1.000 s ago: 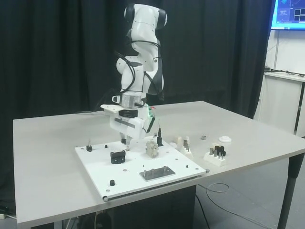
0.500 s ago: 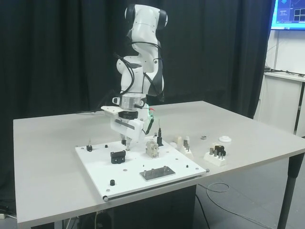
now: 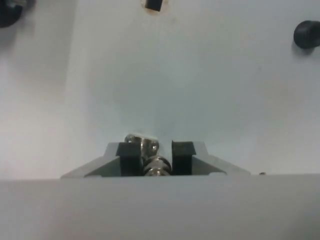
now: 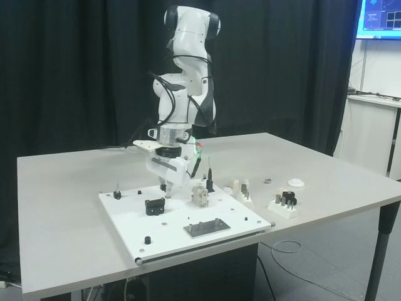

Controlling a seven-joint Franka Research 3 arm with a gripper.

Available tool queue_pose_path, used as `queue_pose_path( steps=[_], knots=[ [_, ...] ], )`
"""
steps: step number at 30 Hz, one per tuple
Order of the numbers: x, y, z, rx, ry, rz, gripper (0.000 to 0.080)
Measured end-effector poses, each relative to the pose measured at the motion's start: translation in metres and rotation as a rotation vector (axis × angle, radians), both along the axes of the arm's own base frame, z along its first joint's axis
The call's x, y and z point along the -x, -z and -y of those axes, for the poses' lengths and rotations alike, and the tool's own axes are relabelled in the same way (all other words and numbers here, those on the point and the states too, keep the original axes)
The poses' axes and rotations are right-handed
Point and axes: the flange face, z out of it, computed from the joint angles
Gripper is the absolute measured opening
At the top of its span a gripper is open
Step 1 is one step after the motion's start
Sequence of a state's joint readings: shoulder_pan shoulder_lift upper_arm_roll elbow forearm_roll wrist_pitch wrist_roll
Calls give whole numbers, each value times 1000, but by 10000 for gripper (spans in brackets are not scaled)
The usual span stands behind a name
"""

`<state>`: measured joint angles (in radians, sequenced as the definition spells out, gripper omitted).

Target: Insert BNC.

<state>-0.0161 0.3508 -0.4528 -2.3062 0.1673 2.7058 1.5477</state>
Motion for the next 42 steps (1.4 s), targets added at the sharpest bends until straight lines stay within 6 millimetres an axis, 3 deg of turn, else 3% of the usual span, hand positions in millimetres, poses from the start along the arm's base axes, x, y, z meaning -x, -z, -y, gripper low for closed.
queue_pose_path(
  steps=[42],
  knots=[
    [-2, 2, -3, -16, -6, -20, 126]
  ],
)
